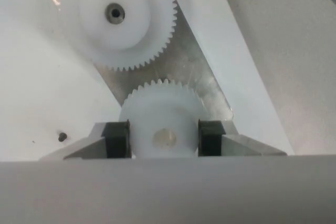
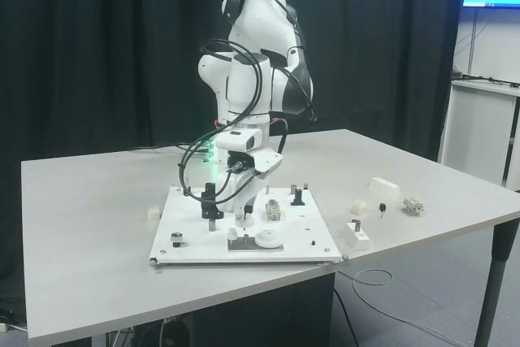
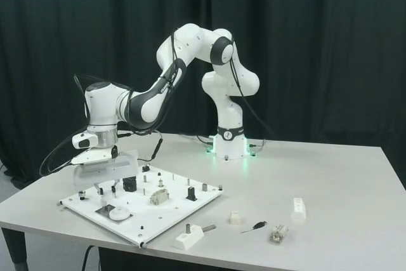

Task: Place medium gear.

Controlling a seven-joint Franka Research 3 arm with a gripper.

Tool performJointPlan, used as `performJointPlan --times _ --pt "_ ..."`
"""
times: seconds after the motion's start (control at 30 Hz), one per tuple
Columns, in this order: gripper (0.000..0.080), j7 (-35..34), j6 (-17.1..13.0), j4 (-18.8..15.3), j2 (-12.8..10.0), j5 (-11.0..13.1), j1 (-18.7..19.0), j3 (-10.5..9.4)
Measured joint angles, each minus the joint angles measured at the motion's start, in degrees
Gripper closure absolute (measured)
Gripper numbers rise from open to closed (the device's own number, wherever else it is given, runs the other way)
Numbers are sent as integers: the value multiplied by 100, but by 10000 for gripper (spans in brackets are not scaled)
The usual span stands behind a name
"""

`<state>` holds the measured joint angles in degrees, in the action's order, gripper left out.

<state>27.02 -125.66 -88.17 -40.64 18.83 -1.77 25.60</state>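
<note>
Franka arm holds a medium gear over the white assembly board, beside one larger gear already seated.

In the wrist view, the gripper [image 1: 164, 139] is clamped on the medium gear [image 1: 164, 116], its two black finger pads [image 1: 116, 139] pressing opposite sides of the hub. The gear is white, finely toothed round its rim, with a round centre bore. Two gears are in sight: the held one and, just beyond it, a large gear [image 1: 118, 17] with a dark centre hole, both over a grey metal plate [image 1: 181, 64]. From the room, the white board [image 2: 187, 233] lies on the grey table [image 2: 81, 225]; several small parts [image 3: 279, 233] sit well apart.
</note>
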Motion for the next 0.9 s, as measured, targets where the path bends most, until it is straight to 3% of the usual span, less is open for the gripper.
performJointPlan --times 0.9 --pt "528 -86 24 34 5 0 13 3"
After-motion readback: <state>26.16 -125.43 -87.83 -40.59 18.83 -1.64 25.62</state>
